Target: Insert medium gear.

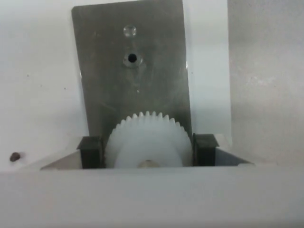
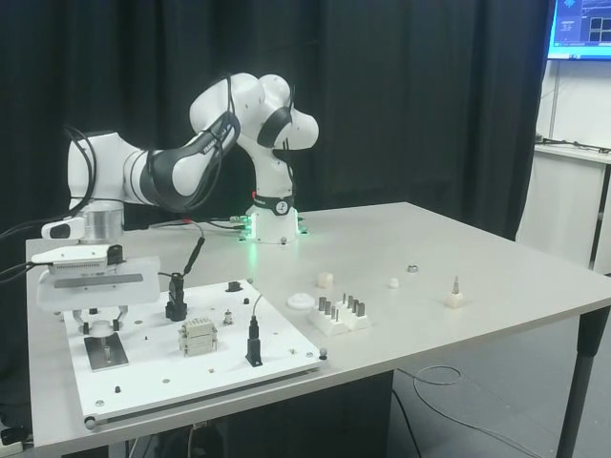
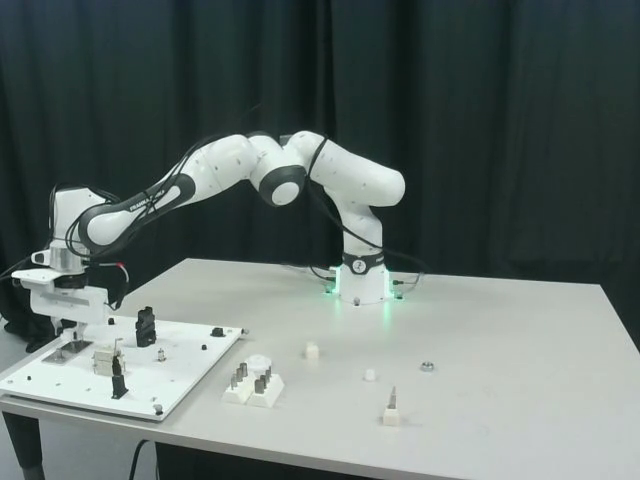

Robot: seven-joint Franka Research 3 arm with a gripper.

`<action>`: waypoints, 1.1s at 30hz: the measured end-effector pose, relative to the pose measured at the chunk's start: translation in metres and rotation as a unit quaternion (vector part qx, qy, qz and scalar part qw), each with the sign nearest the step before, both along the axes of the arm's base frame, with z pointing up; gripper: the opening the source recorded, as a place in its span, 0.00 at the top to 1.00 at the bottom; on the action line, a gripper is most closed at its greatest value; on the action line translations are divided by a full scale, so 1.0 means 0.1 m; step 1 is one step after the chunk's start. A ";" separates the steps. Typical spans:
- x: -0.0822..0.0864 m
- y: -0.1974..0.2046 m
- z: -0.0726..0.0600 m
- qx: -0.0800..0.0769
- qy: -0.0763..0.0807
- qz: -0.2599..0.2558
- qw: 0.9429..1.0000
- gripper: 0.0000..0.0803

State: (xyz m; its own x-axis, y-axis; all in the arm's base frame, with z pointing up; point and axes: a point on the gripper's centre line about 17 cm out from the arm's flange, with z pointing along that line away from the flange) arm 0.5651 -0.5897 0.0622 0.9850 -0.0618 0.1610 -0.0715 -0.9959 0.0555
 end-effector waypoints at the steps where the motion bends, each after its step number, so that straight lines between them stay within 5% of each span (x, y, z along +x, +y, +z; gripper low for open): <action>1: 0.00 0.00 -0.01 0.001 0.001 0.000 1.000 0.51; 33: -0.04 0.05 -0.04 0.014 0.020 -0.004 1.000 0.51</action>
